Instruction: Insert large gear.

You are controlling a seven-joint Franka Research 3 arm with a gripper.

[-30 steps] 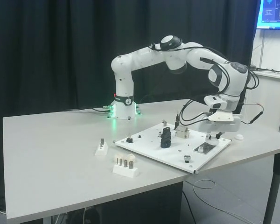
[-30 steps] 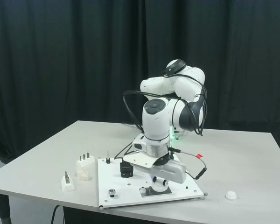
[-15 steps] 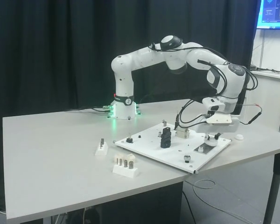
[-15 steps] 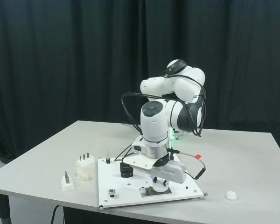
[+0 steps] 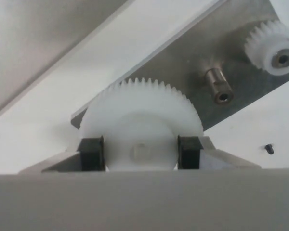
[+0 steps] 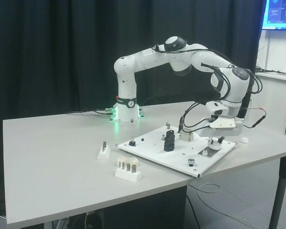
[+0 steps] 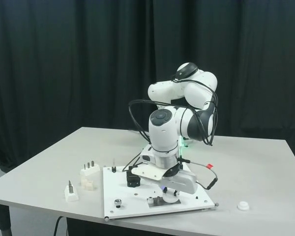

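Note:
The large white gear (image 5: 140,120) is held by its hub between my black pads (image 5: 92,153); my gripper (image 5: 140,153) is shut on it. Beyond the gear lies a grey metal plate (image 5: 202,53) with a bare steel peg (image 5: 218,85) and a small white gear (image 5: 274,45) seated on another peg. In the first room view my gripper (image 6: 214,141) hangs with the gear just above the metal fixture (image 6: 207,152) at the near right corner of the white board (image 6: 152,152). From the second room view my gripper (image 7: 169,195) sits low beside that fixture (image 7: 155,201).
On the board stand a black block (image 6: 168,140), a small knurled part (image 6: 191,161) and short posts. Two white holders (image 6: 104,149) (image 6: 128,169) with pins sit left of the board. A white cap (image 6: 244,140) lies on the table beyond the board's right corner.
The wrist has shifted left and inward over the board's corner, carrying the large gear from past the fixture to just above it. The grip has not changed.

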